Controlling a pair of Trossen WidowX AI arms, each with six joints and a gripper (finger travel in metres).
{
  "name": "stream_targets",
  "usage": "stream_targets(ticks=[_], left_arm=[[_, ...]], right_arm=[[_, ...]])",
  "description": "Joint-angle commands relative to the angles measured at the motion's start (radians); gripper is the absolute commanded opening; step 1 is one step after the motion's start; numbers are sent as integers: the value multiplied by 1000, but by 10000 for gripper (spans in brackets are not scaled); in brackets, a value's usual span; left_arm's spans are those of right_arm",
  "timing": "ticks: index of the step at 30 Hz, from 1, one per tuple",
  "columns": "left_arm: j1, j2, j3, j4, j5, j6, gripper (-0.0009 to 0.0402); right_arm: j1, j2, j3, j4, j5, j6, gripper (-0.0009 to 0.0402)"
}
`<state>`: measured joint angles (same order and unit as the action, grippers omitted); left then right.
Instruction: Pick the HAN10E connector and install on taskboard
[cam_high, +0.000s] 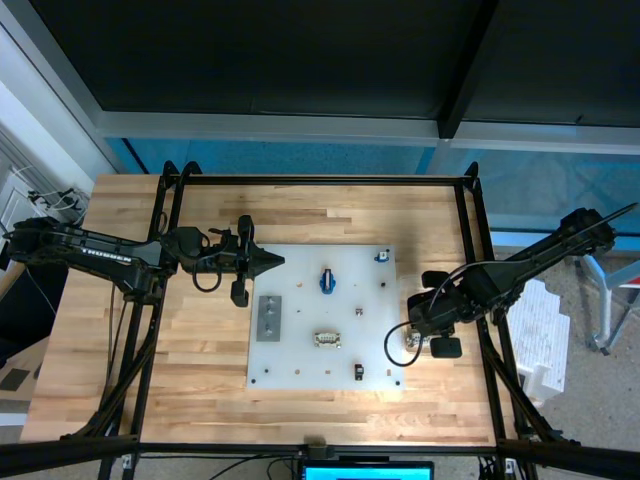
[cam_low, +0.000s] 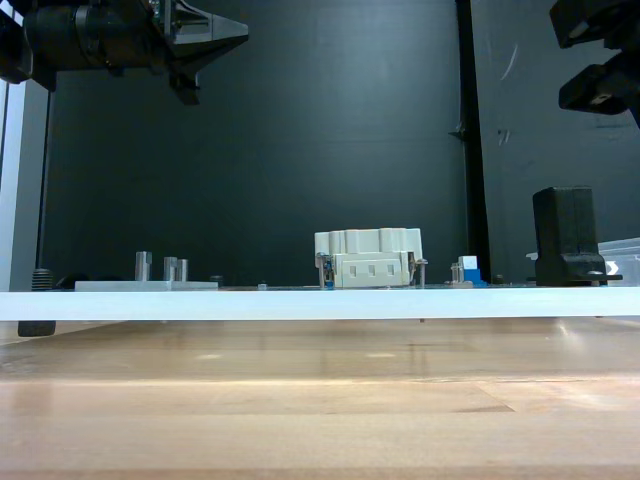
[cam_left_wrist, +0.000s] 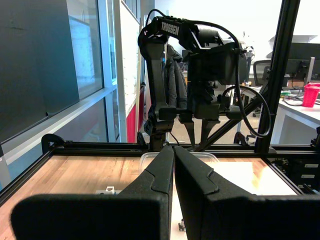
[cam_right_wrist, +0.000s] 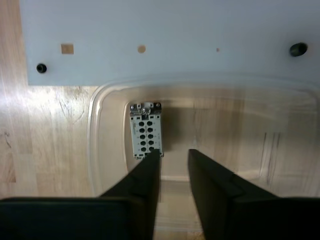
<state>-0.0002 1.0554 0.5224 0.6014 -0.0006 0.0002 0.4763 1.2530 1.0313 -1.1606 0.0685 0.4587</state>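
The HAN10E connector (cam_right_wrist: 146, 131) lies flat in a clear plastic tray (cam_right_wrist: 94, 131), pin holes up, silvery end toward the taskboard (cam_right_wrist: 165, 30). My right gripper (cam_right_wrist: 173, 152) hovers over the tray, open, one fingertip (cam_right_wrist: 150, 159) over the connector's near end; nothing sits between the fingers. In the high view the right gripper (cam_high: 418, 338) is just off the right edge of the taskboard (cam_high: 300, 365). My left gripper (cam_high: 272, 262) hangs shut and empty above the board's far left corner.
On the board sit a grey block (cam_high: 270, 318), a blue part (cam_high: 328, 281), a small black part (cam_high: 360, 372) and a beige housing (cam_high: 328, 341). A black frame (cam_high: 470, 260) rings the wooden table.
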Motion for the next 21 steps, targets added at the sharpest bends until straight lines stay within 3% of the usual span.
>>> stream_targets(ticks=[1, 10, 21], left_arm=[[0, 0, 0, 0, 0, 0, 1], [0, 0, 0, 1, 0, 0, 1], [0, 0, 0, 1, 0, 0, 1]], right_arm=[[11, 0, -21, 10, 18, 10, 149], [42, 55, -51, 47, 19, 9, 256], [62, 97, -89, 113, 18, 36, 288]])
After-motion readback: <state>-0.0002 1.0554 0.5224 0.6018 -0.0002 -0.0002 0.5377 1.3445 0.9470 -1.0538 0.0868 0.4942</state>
